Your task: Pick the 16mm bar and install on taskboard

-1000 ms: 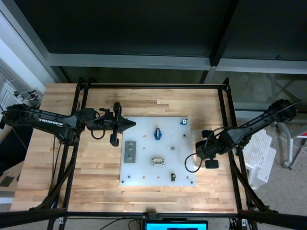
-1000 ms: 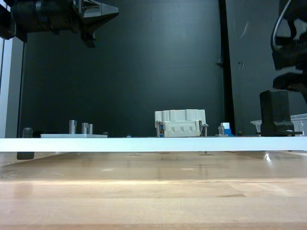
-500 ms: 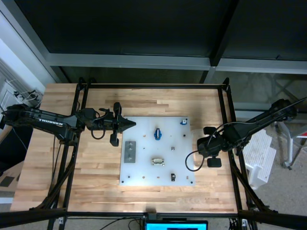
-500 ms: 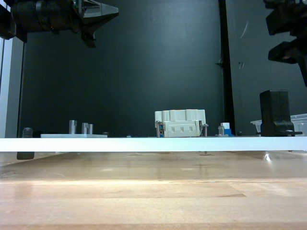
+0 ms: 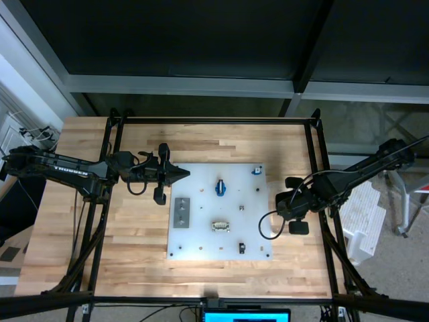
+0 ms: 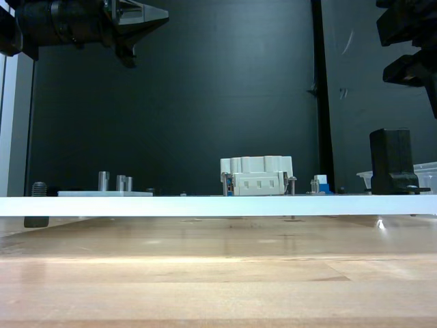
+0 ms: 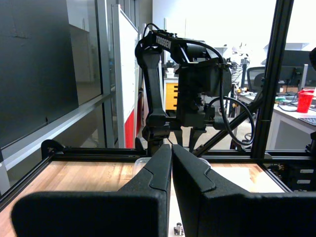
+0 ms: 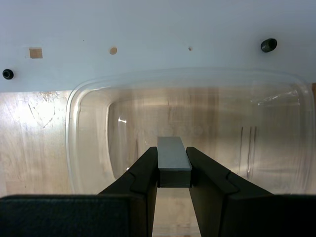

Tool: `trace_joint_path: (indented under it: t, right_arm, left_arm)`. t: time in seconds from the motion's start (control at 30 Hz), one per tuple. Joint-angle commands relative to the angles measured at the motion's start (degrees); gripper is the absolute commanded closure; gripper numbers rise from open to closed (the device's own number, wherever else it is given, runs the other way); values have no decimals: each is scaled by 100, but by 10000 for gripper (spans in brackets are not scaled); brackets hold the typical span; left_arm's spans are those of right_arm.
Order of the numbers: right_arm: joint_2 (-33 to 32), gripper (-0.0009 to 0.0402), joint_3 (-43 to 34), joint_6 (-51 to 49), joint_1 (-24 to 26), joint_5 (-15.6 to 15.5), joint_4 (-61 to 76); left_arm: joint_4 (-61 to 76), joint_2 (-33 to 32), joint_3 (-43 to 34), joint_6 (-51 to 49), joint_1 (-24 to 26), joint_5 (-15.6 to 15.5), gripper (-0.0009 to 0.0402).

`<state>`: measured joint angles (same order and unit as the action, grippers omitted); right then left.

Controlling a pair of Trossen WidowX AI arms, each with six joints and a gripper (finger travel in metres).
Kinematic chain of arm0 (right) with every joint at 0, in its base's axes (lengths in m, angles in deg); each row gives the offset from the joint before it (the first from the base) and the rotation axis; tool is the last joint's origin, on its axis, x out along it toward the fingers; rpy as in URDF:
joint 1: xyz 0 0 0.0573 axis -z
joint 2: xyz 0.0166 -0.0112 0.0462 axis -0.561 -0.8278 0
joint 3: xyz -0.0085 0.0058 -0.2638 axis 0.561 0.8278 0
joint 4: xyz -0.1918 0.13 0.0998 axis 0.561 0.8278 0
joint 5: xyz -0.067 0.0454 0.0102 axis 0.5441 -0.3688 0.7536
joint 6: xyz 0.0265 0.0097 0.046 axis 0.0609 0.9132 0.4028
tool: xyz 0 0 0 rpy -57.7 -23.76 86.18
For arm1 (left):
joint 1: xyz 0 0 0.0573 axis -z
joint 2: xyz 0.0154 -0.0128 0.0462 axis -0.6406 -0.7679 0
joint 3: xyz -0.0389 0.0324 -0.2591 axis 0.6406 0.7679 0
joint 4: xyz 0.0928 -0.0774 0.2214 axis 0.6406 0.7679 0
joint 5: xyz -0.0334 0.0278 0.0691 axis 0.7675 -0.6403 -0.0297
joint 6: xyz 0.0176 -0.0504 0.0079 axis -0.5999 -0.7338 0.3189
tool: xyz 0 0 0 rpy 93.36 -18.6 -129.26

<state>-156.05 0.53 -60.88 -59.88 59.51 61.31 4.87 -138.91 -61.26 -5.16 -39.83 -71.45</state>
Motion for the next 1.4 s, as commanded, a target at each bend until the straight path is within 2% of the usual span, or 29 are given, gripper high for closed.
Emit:
trace_joint_path:
  t: [0.03,0.43,0.93,1.4]
  right_arm:
    - [-190,381,-63,142,-57,17,-28]
    - [-1290,381,-973,492,-402,68,-59]
    - [-2310,381,-1808,780,-817,68,-177]
    - [-2874,381,-2162,1043,-1110,63,-389]
  left_arm:
    - [-2,-2,-2,0,-2,2,393]
    - [-4,-2,-2,0,0,2,393]
    - [-2,-2,-2,0,0,2,393]
    - [-2,-2,-2,0,0,2,393]
